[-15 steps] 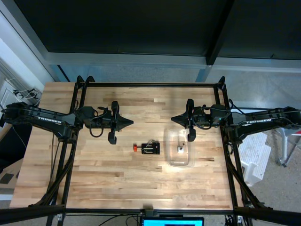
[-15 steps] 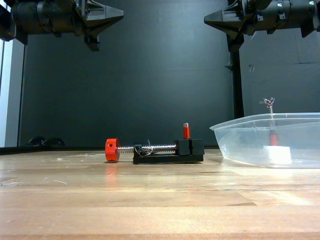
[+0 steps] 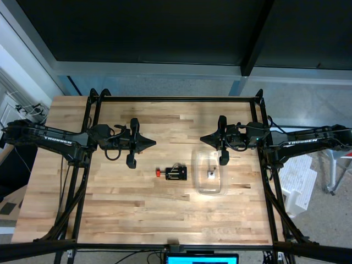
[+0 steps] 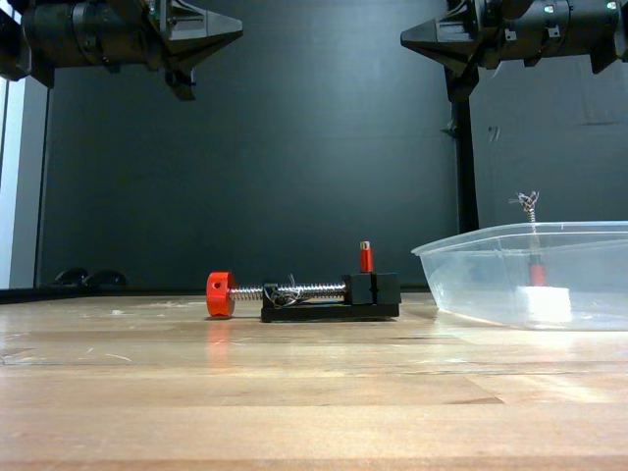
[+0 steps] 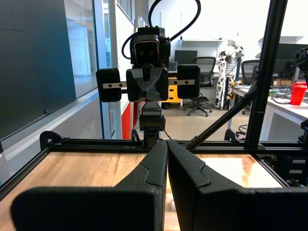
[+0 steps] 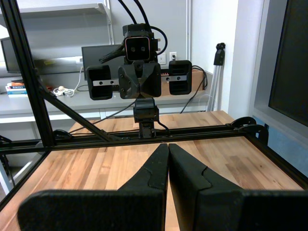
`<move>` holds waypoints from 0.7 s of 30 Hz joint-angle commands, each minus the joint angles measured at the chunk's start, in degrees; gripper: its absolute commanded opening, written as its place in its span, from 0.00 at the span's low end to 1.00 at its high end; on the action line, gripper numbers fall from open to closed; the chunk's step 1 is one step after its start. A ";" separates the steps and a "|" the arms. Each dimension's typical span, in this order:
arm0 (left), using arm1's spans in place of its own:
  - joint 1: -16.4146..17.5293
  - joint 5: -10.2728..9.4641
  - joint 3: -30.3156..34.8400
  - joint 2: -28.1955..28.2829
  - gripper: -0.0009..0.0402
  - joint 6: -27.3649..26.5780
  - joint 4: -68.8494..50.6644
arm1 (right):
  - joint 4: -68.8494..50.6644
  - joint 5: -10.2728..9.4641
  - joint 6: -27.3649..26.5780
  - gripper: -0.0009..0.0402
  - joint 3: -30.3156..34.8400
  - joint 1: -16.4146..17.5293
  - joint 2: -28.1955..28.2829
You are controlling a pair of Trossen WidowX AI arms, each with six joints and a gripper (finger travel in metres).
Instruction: Pick the RCA connector and install on taskboard
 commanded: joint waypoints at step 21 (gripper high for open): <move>0.02 0.00 0.02 0.02 0.02 0.00 0.02 | -46.23 -0.81 3.06 0.02 14.08 4.68 -0.81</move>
